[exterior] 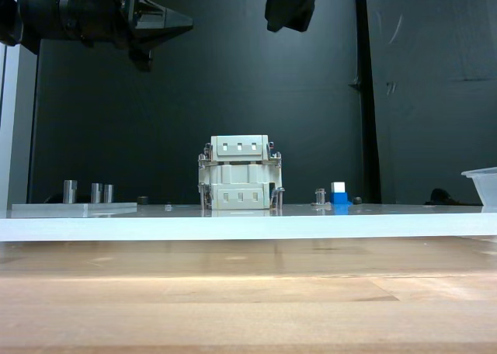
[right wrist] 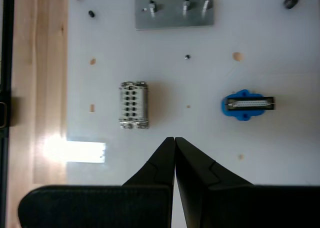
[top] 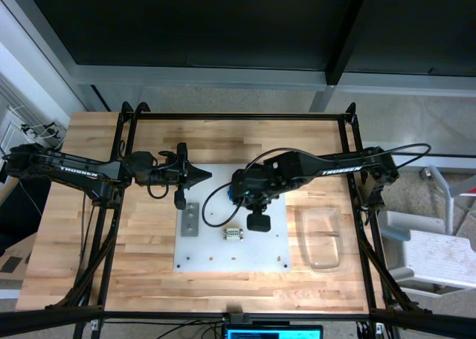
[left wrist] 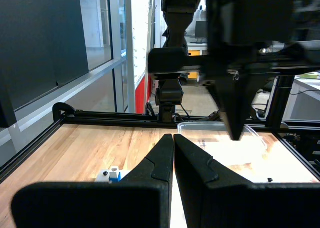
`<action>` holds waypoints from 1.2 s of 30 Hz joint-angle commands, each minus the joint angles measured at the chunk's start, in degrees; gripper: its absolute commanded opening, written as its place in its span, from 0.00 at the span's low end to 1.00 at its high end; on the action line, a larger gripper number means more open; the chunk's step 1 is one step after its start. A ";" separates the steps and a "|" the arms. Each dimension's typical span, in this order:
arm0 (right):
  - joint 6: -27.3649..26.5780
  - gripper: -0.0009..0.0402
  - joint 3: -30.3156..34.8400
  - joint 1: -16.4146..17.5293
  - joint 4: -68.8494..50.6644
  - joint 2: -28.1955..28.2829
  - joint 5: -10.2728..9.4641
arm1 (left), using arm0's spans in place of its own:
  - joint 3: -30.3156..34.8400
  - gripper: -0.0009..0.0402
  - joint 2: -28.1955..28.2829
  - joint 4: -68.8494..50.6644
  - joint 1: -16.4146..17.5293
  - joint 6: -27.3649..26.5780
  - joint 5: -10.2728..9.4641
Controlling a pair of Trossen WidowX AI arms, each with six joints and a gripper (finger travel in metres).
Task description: Remove the HAN10-E connector and place it in the container
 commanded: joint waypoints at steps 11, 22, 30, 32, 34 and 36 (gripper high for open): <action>5.64 0.02 19.43 3.15 -10.38 15.21 0.11 | 0.02 0.02 0.02 0.00 0.02 0.02 0.00; 5.64 0.02 22.27 4.52 -11.56 20.79 0.00 | 0.02 0.02 0.02 0.00 0.02 0.02 0.00; 5.57 0.21 21.64 4.81 -11.32 21.57 3.56 | 0.02 0.02 0.00 0.00 0.00 0.02 0.00; 5.60 0.29 21.11 4.85 -11.06 21.57 4.33 | 0.02 0.02 0.02 0.02 0.00 0.02 0.00; 5.66 0.38 20.35 4.90 -10.38 21.57 4.50 | 0.02 0.02 0.00 0.00 0.02 0.02 0.00; 5.68 0.47 19.19 4.94 -8.98 21.57 4.46 | 0.02 0.02 0.02 0.00 0.00 0.02 0.00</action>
